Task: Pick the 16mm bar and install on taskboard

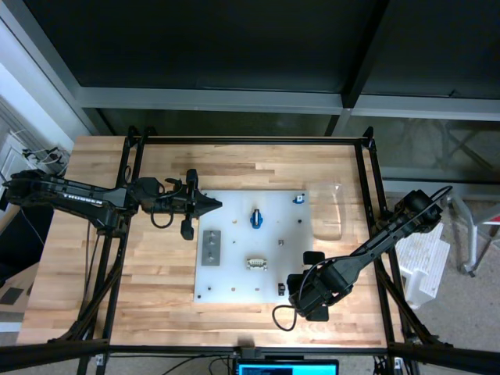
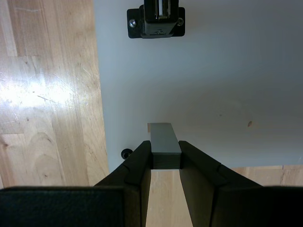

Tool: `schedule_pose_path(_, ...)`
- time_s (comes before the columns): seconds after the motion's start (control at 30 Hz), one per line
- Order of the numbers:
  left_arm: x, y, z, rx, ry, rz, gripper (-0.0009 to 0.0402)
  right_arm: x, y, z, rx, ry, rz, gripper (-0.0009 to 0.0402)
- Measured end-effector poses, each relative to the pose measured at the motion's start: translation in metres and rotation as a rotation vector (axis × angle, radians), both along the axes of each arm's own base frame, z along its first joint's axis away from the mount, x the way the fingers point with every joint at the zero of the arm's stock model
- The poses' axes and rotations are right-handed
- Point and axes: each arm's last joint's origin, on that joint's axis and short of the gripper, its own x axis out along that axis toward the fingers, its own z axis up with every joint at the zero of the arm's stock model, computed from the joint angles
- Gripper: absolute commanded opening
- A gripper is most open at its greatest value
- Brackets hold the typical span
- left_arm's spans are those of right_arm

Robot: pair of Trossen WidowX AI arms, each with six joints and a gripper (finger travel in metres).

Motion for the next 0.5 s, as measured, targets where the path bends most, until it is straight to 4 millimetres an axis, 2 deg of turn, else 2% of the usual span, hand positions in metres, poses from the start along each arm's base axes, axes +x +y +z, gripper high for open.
schedule_pose_path(0.5,0.0000,0.0000,-0.0001,0.000,0.000,0.000,0.0000,0.0004,0.0010,-0.0007,0.010,0.002,0.002,0.0000)
